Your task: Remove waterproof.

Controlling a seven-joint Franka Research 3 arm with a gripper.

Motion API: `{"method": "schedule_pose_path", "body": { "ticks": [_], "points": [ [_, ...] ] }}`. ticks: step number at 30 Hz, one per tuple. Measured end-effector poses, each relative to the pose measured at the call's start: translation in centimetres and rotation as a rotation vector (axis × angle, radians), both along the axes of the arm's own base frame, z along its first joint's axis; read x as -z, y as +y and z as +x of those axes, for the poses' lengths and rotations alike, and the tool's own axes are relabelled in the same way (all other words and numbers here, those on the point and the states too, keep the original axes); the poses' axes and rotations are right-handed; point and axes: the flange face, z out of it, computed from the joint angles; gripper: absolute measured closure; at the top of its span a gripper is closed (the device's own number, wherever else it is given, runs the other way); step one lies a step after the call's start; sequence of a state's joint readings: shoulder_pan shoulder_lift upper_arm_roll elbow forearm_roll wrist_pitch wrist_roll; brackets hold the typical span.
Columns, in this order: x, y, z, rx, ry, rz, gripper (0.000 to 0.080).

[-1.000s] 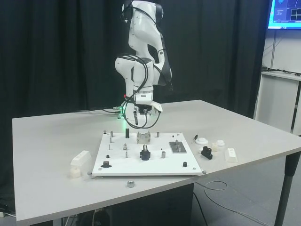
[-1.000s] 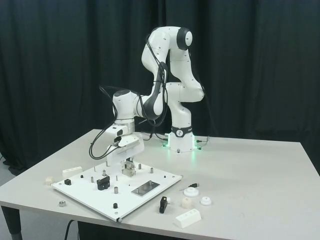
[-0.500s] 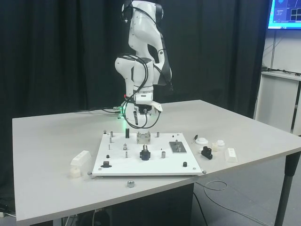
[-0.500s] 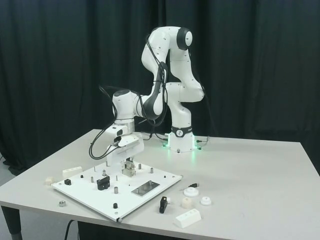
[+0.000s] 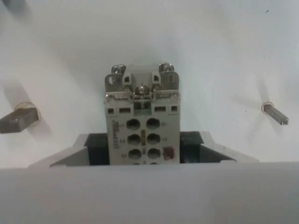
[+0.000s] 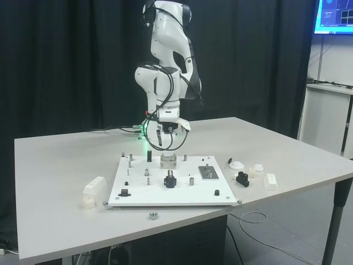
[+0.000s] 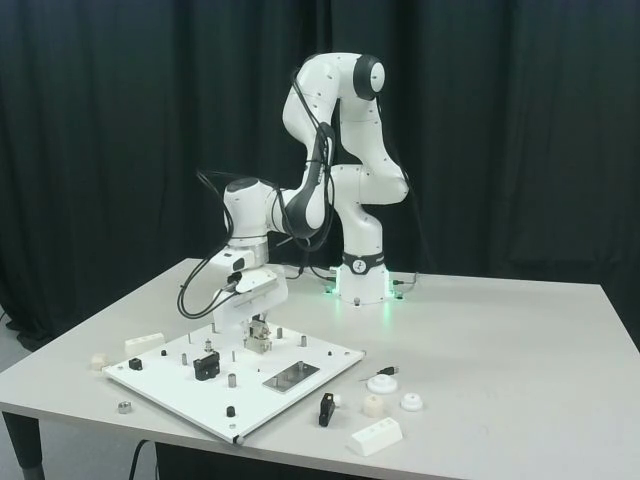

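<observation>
The gripper (image 6: pixel 169 152) hangs right over the waterproof (image 6: pixel 169 161), a grey connector block standing upright on the white board (image 6: pixel 138 193), toward its far side on the bench (image 6: pixel 55 165). Whether the fingers are apart or clamped on it, I cannot tell.

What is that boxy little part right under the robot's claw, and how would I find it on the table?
Start at the white board lying flat on the grey table, in front of the white arm. Near the board's far edge, directly below the claw, stands a blocky grey connector. Unlike the thin pegs and small black parts around it, its face shows rows of round holes, with screws along one end.
</observation>
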State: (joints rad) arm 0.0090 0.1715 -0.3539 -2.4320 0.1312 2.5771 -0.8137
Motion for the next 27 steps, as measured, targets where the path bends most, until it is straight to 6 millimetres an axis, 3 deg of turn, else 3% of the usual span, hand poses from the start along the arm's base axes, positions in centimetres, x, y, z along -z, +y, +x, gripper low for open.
{"method": "schedule_pose_path", "body": {
  "ticks": [16,27],
  "points": [
    [-0.3,-0.1,0.1,-0.002,0.007,0.006,0.0492],
    [-4.2,-0.8,0.7,0.0,-0.018,0.025,0.0492]
  ]
}}
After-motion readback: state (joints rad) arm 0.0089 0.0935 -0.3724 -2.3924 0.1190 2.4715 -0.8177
